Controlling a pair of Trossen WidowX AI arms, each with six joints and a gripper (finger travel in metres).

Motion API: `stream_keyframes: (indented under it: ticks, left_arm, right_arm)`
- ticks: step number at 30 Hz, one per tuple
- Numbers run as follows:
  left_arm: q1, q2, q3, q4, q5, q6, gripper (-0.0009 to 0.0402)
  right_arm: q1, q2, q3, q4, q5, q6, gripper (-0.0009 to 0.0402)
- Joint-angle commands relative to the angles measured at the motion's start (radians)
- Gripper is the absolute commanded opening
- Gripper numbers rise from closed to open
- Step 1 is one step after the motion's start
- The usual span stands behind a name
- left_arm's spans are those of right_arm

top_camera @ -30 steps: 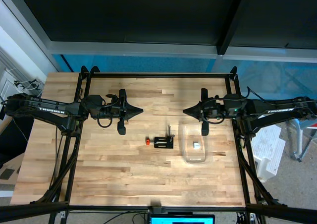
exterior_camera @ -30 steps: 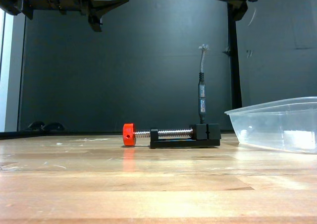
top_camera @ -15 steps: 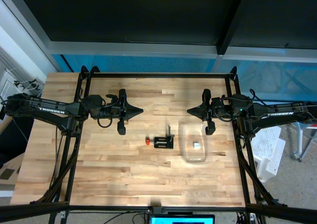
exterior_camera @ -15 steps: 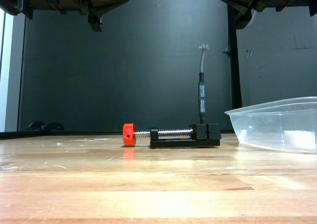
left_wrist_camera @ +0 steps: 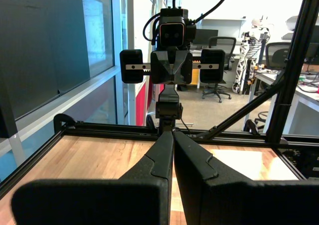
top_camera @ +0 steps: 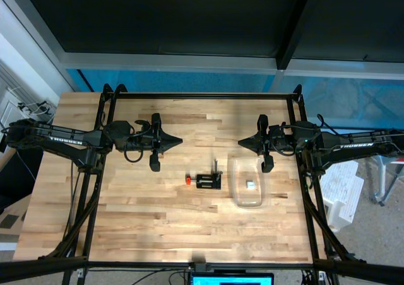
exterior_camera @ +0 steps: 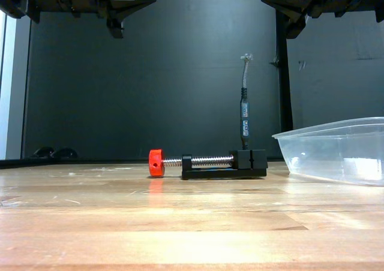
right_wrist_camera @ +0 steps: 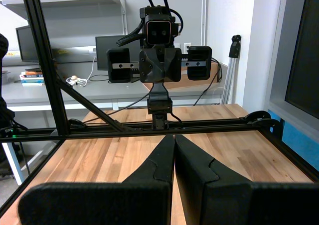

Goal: Pick the usb-c connector and install on the hub

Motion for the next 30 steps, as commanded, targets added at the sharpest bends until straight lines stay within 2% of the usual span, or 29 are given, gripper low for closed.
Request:
stream_keyframes:
  ticks: [1, 30]
  left_arm:
    - [0.000, 0.000, 0.000, 0.000, 0.000, 0.000, 0.0000]
    - [0.000, 0.000, 0.000, 0.000, 0.000, 0.000, 0.0000]
  right_arm:
    - [0.000, 0.001, 0.001, -0.001, 0.001, -0.001, 0.0000]
    - [0.001, 0.001, 0.000, -0.002, 0.001, -0.014, 0.0000]
